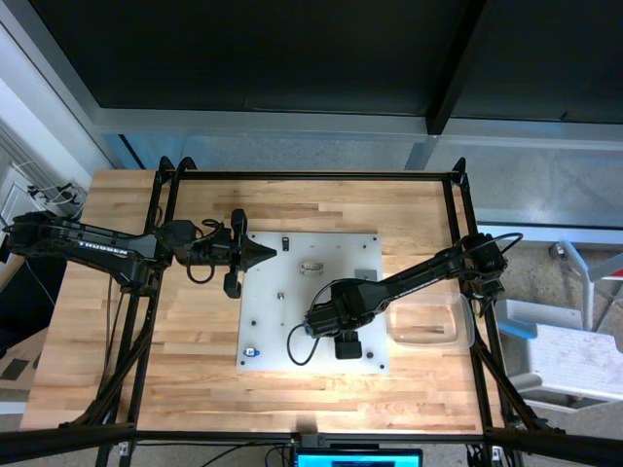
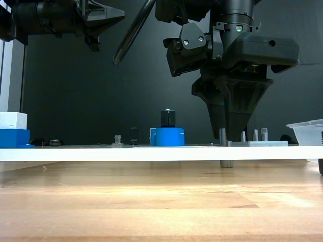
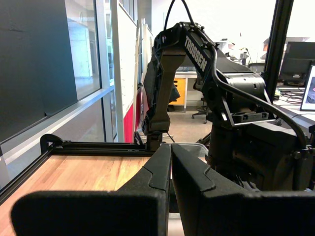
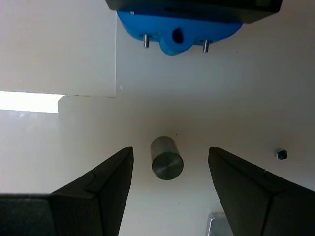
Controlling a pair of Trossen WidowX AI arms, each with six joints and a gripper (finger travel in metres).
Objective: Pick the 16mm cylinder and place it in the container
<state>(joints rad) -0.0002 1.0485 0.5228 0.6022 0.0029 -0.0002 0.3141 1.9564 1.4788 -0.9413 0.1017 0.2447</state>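
The 16mm cylinder (image 4: 167, 158) is a short silvery-grey peg standing upright on the white task board (image 1: 292, 341). My right gripper (image 4: 170, 150) hangs straight over it, open, with one finger on each side and a gap to both. From table level the cylinder (image 2: 222, 135) shows just beside the right gripper (image 2: 233, 135), whose tips are low near the board. In the high view the right gripper (image 1: 326, 321) covers the cylinder. The container (image 1: 429, 323), a clear shallow tub, sits on the table just right of the board. My left gripper (image 3: 171, 157) is shut and empty, parked high at the board's left edge (image 1: 261, 255).
A blue upright plug (image 2: 167, 135) stands on the board left of the right gripper. A blue fixture (image 4: 178, 28) lies beyond the cylinder. Small pins and a flat grey block (image 2: 255, 143) sit near the container (image 2: 309, 132). A black frame (image 1: 311, 177) rings the table.
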